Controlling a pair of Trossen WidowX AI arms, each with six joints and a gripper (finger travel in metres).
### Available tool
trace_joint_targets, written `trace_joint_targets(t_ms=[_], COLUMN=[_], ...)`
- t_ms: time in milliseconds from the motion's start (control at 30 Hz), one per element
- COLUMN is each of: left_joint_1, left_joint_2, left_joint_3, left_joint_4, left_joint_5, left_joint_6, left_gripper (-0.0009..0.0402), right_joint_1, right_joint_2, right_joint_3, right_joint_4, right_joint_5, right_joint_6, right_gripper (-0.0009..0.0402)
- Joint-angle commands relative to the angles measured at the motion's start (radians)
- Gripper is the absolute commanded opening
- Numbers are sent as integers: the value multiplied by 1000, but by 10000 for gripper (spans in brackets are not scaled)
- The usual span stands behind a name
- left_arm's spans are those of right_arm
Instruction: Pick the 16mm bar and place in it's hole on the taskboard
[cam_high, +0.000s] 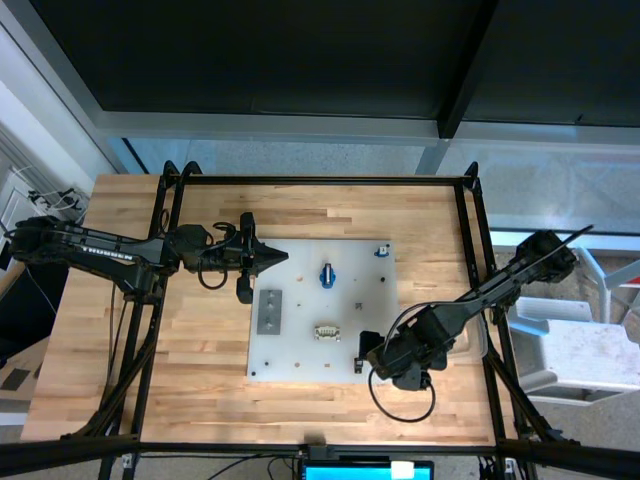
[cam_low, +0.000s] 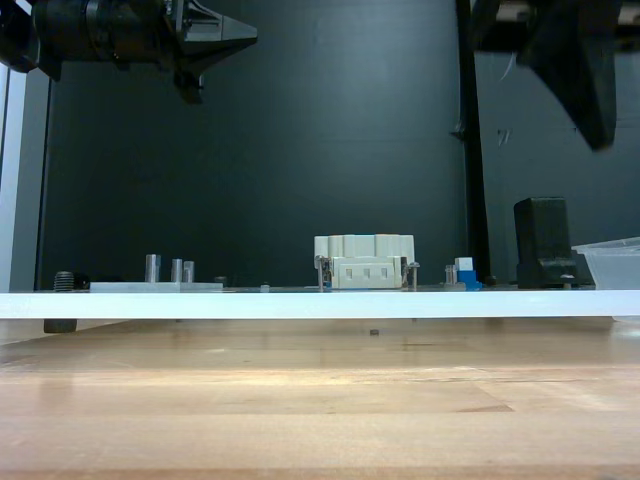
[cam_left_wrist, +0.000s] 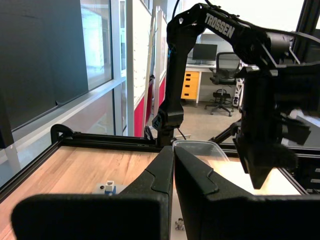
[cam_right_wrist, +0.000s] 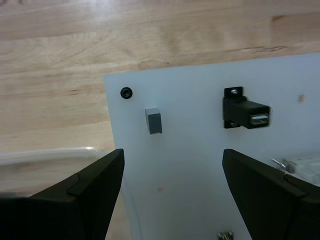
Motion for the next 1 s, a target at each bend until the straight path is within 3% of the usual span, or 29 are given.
trace_joint_targets(t_ms=[33,1000], left_joint_1=[0,0], left_joint_2=[0,0], left_joint_3=[0,0], left_joint_4=[0,0], left_joint_5=[0,0], left_joint_6=[0,0], left_gripper=[0,0], right_joint_1=[0,-3], right_joint_2=[-10,-20], right_joint_3=[28,63], right_joint_4=[-23,-100], right_joint_5=[17,16], right_joint_6=[-1,-1], right_gripper=[275,275])
